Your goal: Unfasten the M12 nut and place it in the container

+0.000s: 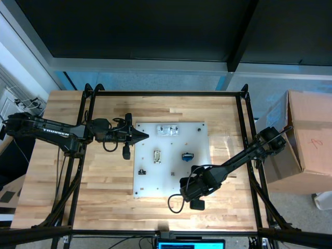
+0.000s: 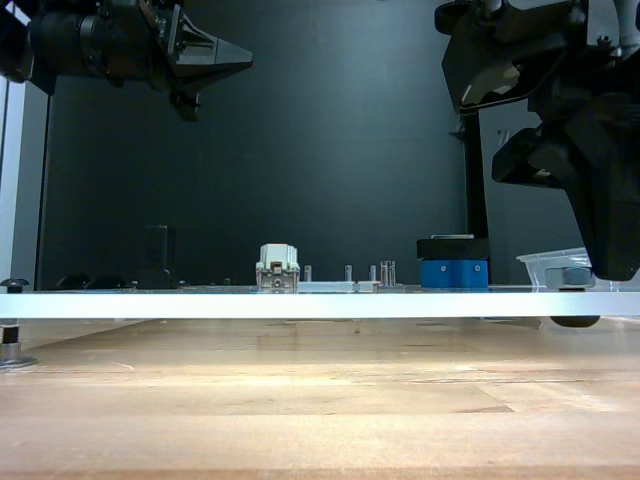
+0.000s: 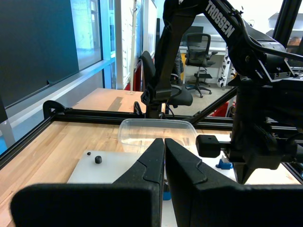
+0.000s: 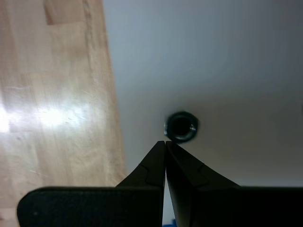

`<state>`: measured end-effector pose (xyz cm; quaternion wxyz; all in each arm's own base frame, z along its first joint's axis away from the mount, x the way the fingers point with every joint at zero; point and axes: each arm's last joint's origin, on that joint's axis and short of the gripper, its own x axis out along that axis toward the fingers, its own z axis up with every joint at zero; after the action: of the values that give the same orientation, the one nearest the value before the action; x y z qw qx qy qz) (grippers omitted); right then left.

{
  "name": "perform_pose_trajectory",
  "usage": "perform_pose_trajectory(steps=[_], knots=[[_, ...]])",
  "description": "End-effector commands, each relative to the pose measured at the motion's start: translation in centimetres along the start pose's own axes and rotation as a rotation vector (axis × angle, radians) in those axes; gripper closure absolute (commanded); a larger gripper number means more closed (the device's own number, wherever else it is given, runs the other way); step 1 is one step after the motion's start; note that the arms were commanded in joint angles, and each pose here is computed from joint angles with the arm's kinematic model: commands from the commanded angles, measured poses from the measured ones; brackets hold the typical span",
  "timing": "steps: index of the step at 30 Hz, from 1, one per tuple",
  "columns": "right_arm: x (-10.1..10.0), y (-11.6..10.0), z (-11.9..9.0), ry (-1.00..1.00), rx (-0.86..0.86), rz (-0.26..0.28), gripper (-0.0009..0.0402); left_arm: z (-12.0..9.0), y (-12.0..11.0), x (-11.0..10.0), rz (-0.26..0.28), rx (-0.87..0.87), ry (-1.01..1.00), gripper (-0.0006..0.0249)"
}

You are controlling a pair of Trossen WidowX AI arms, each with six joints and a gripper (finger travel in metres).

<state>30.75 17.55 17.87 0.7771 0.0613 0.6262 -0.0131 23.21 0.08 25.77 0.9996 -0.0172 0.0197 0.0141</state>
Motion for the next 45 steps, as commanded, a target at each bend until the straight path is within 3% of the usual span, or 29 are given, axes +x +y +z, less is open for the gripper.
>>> perform_pose_trajectory(steps=[1, 7, 11, 14, 18, 25, 27, 37, 45], knots=[[0.0, 0.0, 0.1, -0.004, 0.001, 0.001, 0.0394, 0.0, 0.0, 0.0, 0.0, 0.0, 0.0, 0.0243], [0.0, -0.1, 0.1, -0.009, -0.014, -0.018, 0.0394, 0.0, 0.0, 0.0, 0.0, 0.0, 0.0, 0.0243], [-0.8, -1.0, -0.2, -0.072, 0.01, -0.188, 0.0393, 0.0, 0.0, 0.0, 0.0, 0.0, 0.0, 0.0243], [-1.5, -1.1, -0.2, -0.091, 0.043, -0.21, 0.0393, 0.0, 0.0, 0.0, 0.0, 0.0, 0.0, 0.0243], [-2.1, -1.0, -0.3, -0.036, 0.041, -0.168, 0.0393, 0.0, 0.0, 0.0, 0.0, 0.0, 0.0, 0.0243], [-2.4, 0.0, -0.1, 0.081, -0.014, 0.061, 0.0393, 0.0, 0.0, 0.0, 0.0, 0.0, 0.0, 0.0243], [-1.9, 0.3, 0.0, 0.095, -0.039, 0.101, 0.0393, 0.0, 0.0, 0.0, 0.0, 0.0, 0.0, 0.0243], [0.6, 0.1, 0.8, 0.089, -0.054, 0.057, 0.0394, 0.0, 0.0, 0.0, 0.0, 0.0, 0.001, 0.0243], [0.5, -0.1, 1.0, 0.061, -0.058, 0.028, 0.0393, 0.0, 0.0, 0.0, 0.0, 0.0, 0.0, 0.0243]])
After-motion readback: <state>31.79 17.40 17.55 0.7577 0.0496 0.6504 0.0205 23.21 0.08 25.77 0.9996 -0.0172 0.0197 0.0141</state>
